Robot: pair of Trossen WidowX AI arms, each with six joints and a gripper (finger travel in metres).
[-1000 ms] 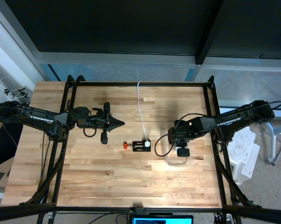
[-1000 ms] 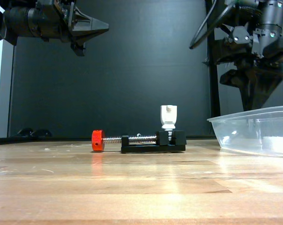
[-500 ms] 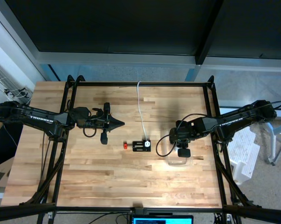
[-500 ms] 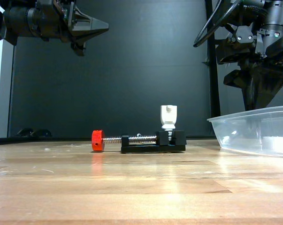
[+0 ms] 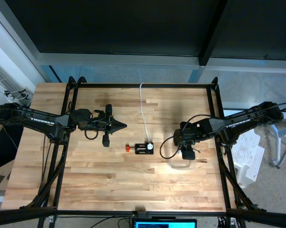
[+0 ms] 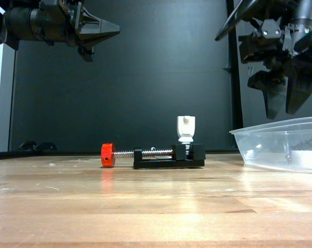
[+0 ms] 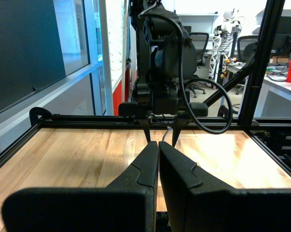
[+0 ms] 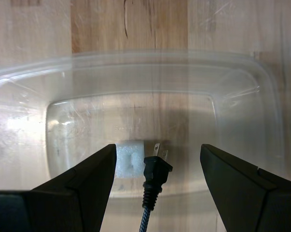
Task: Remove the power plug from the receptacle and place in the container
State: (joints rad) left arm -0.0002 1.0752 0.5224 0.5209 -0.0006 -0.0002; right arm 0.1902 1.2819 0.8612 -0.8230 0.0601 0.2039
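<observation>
The power plug [image 8: 155, 171], black with a thin braided tail, lies on the floor of the clear container [image 8: 135, 60] beside a small white cube [image 8: 129, 158]. My right gripper [image 8: 158, 147] hangs open straight above it, fingers spread to either side and touching nothing. From the low view the right gripper [image 6: 281, 111] sits just above the container [image 6: 280, 147] rim. The white receptacle [image 6: 186, 126] stands up in the black vise [image 6: 168, 155] with nothing plugged in. My left gripper [image 5: 121, 126] hovers shut, high at the left.
The vise's red-orange knob [image 6: 107, 155] points left. A white cable [image 5: 143, 109] runs from the receptacle [image 5: 149, 146] to the table's far edge. A black frame borders the table.
The right gripper has opened and risen slightly out of the container, and the plug now lies loose on the container floor. The left arm has not moved.
</observation>
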